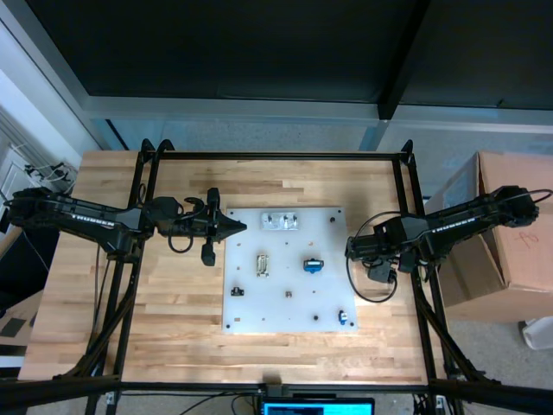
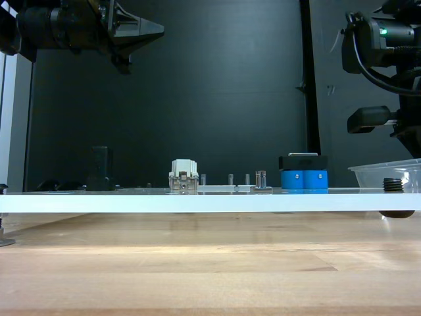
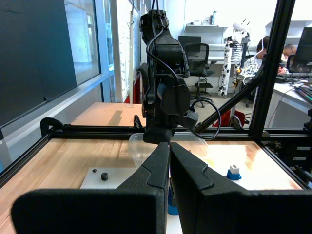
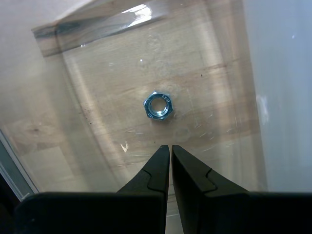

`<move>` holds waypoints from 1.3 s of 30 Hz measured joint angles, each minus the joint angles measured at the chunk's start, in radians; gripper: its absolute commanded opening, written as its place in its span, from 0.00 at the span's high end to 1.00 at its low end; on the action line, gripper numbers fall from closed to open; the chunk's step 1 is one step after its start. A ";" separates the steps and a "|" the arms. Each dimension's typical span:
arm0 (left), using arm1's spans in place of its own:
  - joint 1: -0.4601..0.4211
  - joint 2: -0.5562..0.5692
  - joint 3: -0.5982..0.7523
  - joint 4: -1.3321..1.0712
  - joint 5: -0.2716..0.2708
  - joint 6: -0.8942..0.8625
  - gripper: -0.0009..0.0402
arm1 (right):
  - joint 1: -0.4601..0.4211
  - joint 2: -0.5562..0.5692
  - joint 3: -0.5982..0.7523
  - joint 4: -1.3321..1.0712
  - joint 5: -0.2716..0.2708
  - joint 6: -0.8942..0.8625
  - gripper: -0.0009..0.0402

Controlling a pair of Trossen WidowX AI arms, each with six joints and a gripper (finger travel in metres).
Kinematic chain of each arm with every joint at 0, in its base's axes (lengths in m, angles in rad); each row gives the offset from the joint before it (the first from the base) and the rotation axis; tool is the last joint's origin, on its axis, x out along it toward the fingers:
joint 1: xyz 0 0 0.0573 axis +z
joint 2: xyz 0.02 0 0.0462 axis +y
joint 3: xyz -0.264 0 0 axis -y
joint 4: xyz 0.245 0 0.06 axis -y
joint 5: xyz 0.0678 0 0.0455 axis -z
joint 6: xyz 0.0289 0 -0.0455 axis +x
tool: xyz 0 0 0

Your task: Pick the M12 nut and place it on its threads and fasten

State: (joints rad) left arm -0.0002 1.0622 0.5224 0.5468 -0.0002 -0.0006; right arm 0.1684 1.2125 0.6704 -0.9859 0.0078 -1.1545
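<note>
Nut (image 4: 158,106) lying free in tray (image 4: 97,34), right gripper (image 4: 170,147) clenched empty over it, left gripper (image 1: 240,227) clenched, at left edge of board (image 1: 259,303)

The nut (image 4: 158,106) is silver, its tray (image 4: 97,97) clear, the ribbed stud (image 2: 393,185) black, the board (image 1: 259,311) white.

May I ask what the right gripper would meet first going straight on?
The right gripper likely meets the clear tray's floor beside the free-lying M12 nut; depth unclear; left gripper hovers by the board's left edge.
</note>
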 measured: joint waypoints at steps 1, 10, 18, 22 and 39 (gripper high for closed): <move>0.000 0.000 0.000 0.000 0.000 0.000 0.98 | 0.005 0.000 0.000 0.000 0.000 -0.017 0.94; 0.000 0.000 0.000 0.000 0.000 0.000 0.98 | 0.018 0.014 0.063 -0.024 0.000 -0.166 0.74; 0.000 0.000 0.000 0.000 0.000 0.000 0.98 | 0.029 0.019 0.060 -0.027 0.000 -0.194 0.61; 0.000 0.000 0.000 0.000 0.000 0.000 0.98 | 0.036 0.020 0.042 -0.027 0.000 -0.194 0.60; 0.000 0.000 0.000 0.000 0.000 0.000 0.98 | 0.056 0.057 -0.003 0.039 -0.011 -0.179 0.60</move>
State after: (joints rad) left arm -0.0002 1.0622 0.5224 0.5468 -0.0002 -0.0006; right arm 0.2245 1.2697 0.6670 -0.9474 -0.0036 -1.3334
